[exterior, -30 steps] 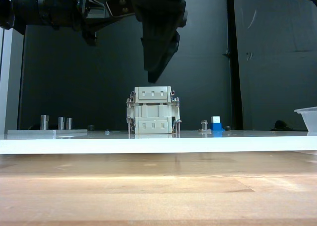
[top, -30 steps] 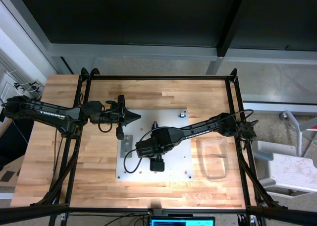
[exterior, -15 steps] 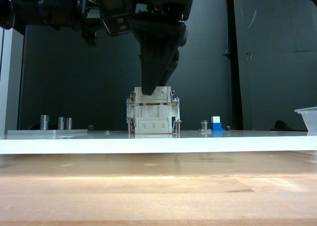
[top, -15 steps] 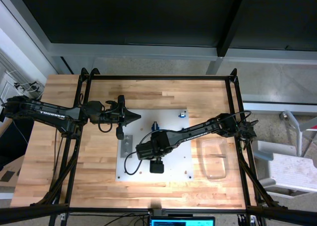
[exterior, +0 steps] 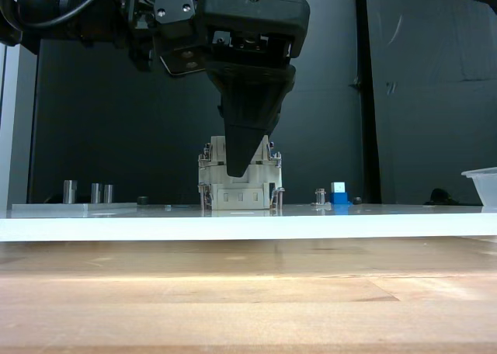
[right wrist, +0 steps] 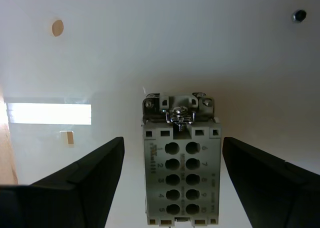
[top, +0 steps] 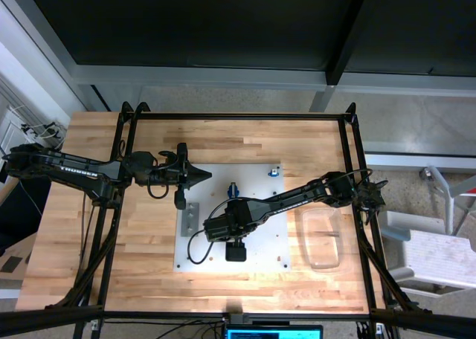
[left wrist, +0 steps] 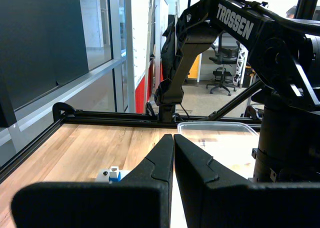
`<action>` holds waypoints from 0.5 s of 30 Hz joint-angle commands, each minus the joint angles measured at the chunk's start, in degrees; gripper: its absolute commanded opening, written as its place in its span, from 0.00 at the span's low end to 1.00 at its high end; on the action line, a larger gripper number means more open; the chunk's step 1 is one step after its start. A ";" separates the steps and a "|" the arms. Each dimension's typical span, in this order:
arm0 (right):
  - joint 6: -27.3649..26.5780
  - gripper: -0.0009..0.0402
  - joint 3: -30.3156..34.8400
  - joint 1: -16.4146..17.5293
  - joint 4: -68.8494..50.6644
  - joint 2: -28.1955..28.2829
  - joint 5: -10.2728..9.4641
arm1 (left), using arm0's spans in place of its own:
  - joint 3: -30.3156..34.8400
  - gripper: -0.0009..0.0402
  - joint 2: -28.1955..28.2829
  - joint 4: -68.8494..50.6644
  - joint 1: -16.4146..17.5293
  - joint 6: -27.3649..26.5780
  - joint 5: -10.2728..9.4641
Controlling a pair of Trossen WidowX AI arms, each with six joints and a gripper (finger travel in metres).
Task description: Remove the HAN10-E connector and place it in the container
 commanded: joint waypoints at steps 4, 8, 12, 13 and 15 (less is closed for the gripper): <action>-0.20 0.57 0.13 -0.02 -0.04 -0.31 0.00 | 0.00 0.02 0.00 -0.02 0.02 0.00 0.00; -0.33 0.51 0.13 0.00 -0.11 -0.55 -0.37 | 0.00 0.02 0.00 0.00 0.00 0.00 0.00; -0.35 0.44 0.13 0.00 -0.26 -0.63 -1.49 | 0.00 0.02 0.00 -0.02 0.00 0.00 0.00; -0.39 0.42 0.13 0.00 -0.31 -0.63 -1.49 | 0.00 0.02 0.00 -0.02 0.02 0.00 0.00; -0.39 0.38 0.13 0.00 -0.33 -0.63 -1.60 | 0.00 0.02 0.00 -0.02 0.00 0.00 0.00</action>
